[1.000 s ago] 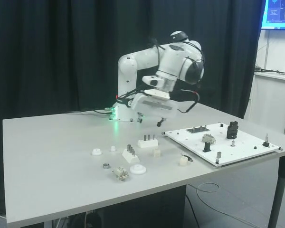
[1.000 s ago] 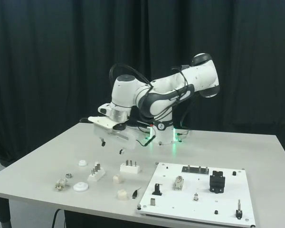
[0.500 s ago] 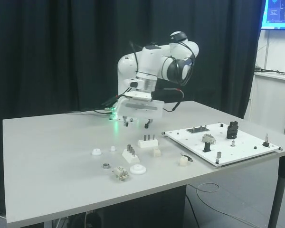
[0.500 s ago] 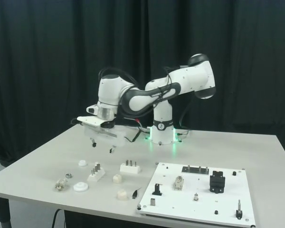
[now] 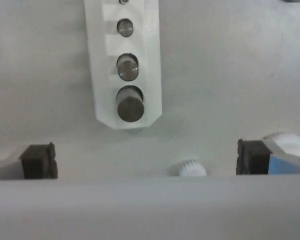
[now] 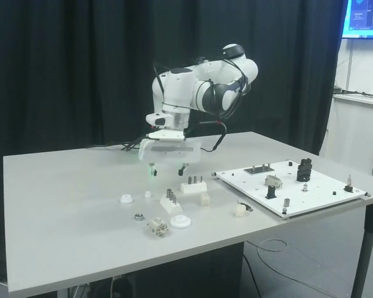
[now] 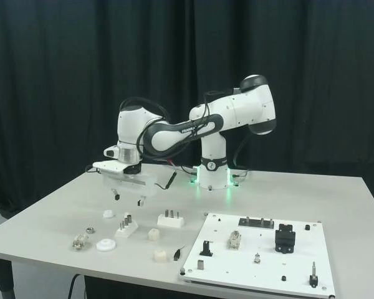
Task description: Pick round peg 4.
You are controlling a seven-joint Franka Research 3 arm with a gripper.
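Wrist view, we see our gripper (image 5: 145, 160) spread wide above the peg holder (image 5: 124, 65), arm (image 6: 199, 87) reaching out, wrist pointing down.

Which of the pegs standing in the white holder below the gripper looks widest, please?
The peg at the holder's chamfered end; the others narrow along the row.
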